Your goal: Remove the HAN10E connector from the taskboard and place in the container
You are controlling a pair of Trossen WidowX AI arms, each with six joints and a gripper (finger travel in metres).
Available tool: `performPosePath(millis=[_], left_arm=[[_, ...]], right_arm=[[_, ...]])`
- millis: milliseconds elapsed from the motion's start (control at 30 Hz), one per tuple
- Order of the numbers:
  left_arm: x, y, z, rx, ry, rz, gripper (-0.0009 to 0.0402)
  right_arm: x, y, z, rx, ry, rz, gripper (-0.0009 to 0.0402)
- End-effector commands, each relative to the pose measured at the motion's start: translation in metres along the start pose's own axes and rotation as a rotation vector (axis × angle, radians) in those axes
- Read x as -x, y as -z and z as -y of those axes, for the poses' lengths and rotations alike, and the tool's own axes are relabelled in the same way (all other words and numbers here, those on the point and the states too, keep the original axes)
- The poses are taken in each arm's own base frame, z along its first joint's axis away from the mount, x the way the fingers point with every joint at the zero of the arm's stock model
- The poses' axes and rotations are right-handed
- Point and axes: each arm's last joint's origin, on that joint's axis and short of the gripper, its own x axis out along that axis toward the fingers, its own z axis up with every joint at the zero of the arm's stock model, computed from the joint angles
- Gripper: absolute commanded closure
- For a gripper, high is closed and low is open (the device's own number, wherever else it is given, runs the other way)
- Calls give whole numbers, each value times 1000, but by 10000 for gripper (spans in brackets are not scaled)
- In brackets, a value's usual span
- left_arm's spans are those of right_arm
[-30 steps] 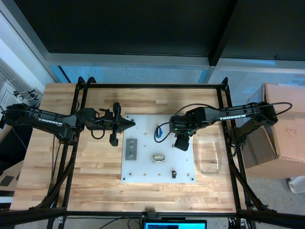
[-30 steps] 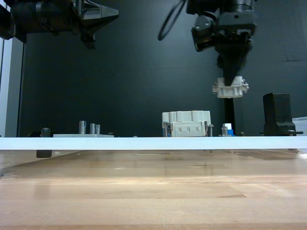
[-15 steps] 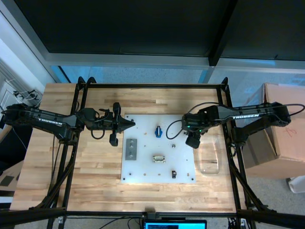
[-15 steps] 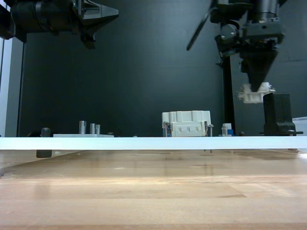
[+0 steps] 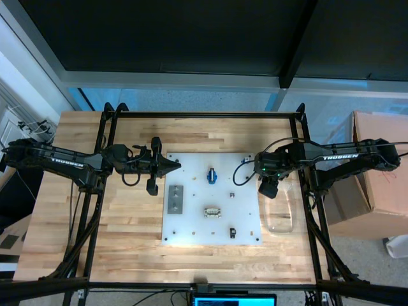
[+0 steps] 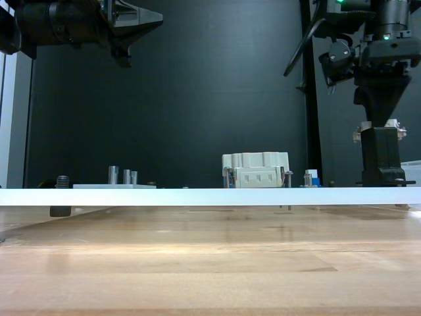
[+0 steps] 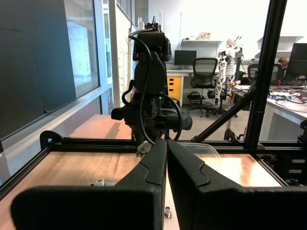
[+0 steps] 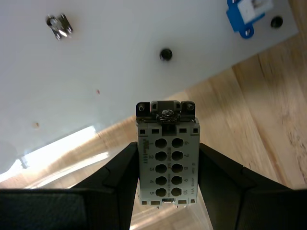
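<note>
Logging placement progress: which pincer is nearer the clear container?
Right. The right pincer, shut on the HAN10E connector, hangs over the clear container's far left corner. The left pincer is across the taskboard, at its left edge.

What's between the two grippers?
High view: the blue fixture on the board. Left gripper at its left edge; right gripper, holding the HAN10E connector, at its right.

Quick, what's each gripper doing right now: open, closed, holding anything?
Left gripper: shut, empty, above the taskboard's left edge.
Right gripper: shut on the HAN10E connector, clear of the taskboard, beside the container.
</note>
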Motion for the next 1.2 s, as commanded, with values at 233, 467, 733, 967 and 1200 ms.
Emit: performPosePath(millis=[233, 467, 733, 967, 1200], left_arm=[[0, 0, 0, 0, 0, -1, 393], [0, 0, 0, 0, 0, 0, 393], [0, 0, 0, 0, 0, 0, 393], [0, 0, 0, 0, 0, 0, 393], [0, 0, 0, 0, 0, 0, 393]], right_arm=[[-3, 5, 2, 4, 6, -14, 384], [-3, 4, 4, -7, 10, -15, 362], [-6, 5, 6, -26, 16, -24, 267], [-10, 7, 7, -44, 23, -41, 175], [-10, 7, 7, -51, 20, -41, 100]])
